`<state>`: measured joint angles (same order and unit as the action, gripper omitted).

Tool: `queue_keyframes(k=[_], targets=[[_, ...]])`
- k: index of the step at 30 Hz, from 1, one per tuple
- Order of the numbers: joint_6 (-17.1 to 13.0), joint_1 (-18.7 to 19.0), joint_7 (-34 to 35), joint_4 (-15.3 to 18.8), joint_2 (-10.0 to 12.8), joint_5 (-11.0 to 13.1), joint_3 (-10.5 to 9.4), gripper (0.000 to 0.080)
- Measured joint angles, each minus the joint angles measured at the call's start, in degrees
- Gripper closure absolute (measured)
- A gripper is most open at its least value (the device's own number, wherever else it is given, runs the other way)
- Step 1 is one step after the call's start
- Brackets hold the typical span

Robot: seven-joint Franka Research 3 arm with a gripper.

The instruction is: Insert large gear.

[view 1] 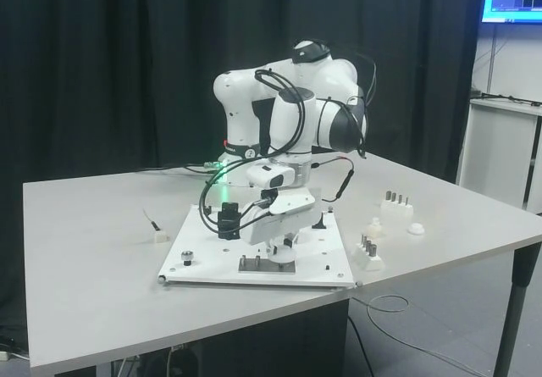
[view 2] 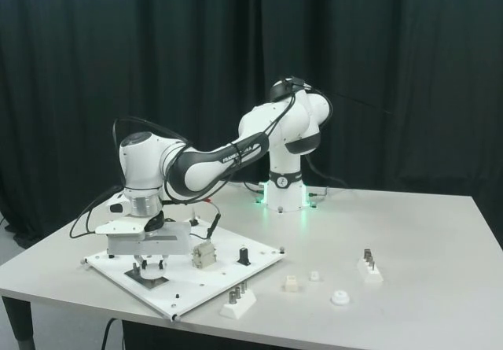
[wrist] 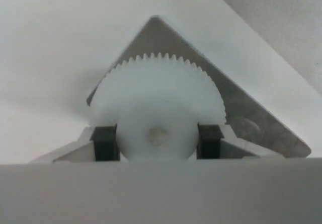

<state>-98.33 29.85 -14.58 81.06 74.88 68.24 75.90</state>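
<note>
The arm (view 2: 236,149) is being shown as a chain of rounded white shells joined by black bands, with white lettering being carried on the black forearm section (view 2: 206,163) and green light being cast around its base (view 2: 284,199). Black cables (view 1: 279,89) are being looped along the links and down to the wrist, where a small black box (view 1: 227,221) is being carried on the white hand (view 1: 275,212). Two black pads (wrist: 106,142) are being seen on the grey fingers.

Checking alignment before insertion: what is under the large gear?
A grey metal plate on the white board lies under the large gear. Any peg beneath is covered by the gear held in the end effector.
</note>
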Motion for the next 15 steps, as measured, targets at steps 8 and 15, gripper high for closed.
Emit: queue_keyframes(k=[8,15], targets=[[0.0,0.0,0.0,-0.1,0.0,0.0,-0.03,0.0469],[0.0,-0.1,0.0,-0.4,0.1,0.0,-0.04,0.0469]])
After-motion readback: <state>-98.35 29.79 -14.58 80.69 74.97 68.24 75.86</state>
